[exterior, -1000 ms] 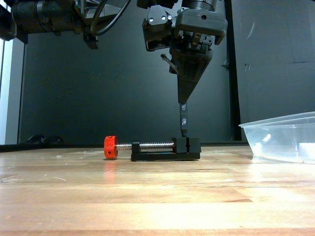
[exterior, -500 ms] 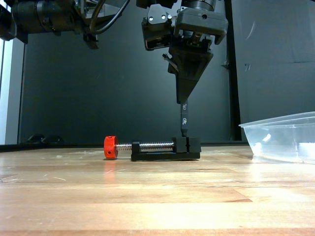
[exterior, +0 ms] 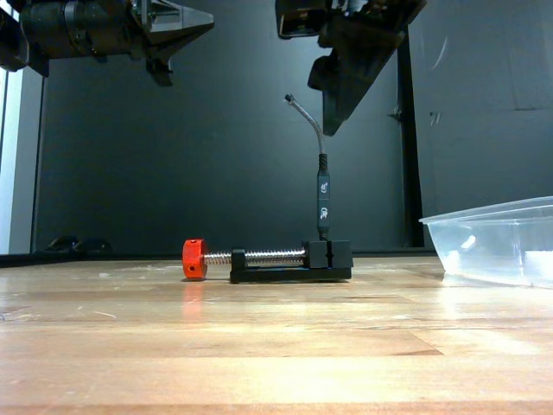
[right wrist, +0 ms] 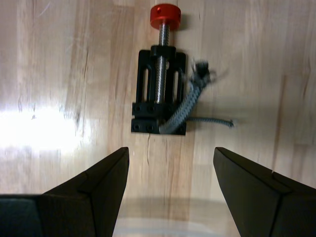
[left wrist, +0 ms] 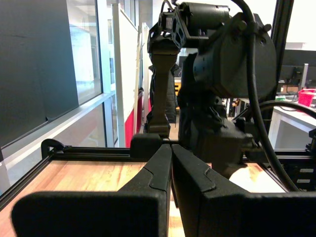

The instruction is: Pick the USB-C connector and install on taskboard

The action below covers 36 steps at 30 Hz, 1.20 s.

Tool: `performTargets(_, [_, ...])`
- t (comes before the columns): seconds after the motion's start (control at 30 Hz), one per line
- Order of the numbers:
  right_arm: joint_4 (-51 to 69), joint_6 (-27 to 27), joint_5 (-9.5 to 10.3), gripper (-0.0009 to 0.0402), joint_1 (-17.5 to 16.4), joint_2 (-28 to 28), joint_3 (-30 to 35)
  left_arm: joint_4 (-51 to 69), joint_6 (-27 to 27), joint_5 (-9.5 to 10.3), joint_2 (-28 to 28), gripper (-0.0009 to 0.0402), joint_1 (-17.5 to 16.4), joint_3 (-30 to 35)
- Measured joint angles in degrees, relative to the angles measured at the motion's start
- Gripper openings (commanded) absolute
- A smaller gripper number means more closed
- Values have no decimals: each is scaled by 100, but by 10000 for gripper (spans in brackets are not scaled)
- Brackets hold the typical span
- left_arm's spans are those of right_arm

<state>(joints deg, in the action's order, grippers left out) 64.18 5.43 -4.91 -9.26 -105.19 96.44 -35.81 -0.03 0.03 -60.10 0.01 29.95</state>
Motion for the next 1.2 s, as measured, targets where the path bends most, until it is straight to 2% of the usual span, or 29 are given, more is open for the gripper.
performTargets(0.2, [28,-22,-2,237,7,284,2,-2,0,0,2,0,0,0])
performTargets(0.33, [4,-136,0,211,35,407,-48,0,-2,0,0,0,0,-2])
performTargets(0.43, [-46,-232,72,170,136,577,-221,0,-2,2,2,0,0,0])
performTargets(0.57, [-439,-295,474,98,435,994,-697,0,0,2,2,0,0,0])
performTargets(0.73, [-1622,-463,485,-2,647,1797,-1484,-2,0,2,0,0,0,0])
performTargets(0.93, [-3147,-715,463,0,682,2553,-2330,0,0,2,0,0,0,-2])
performTargets(1.2, [-5086,-841,450,0,857,3272,-3314,-2,0,0,2,0,0,-2])
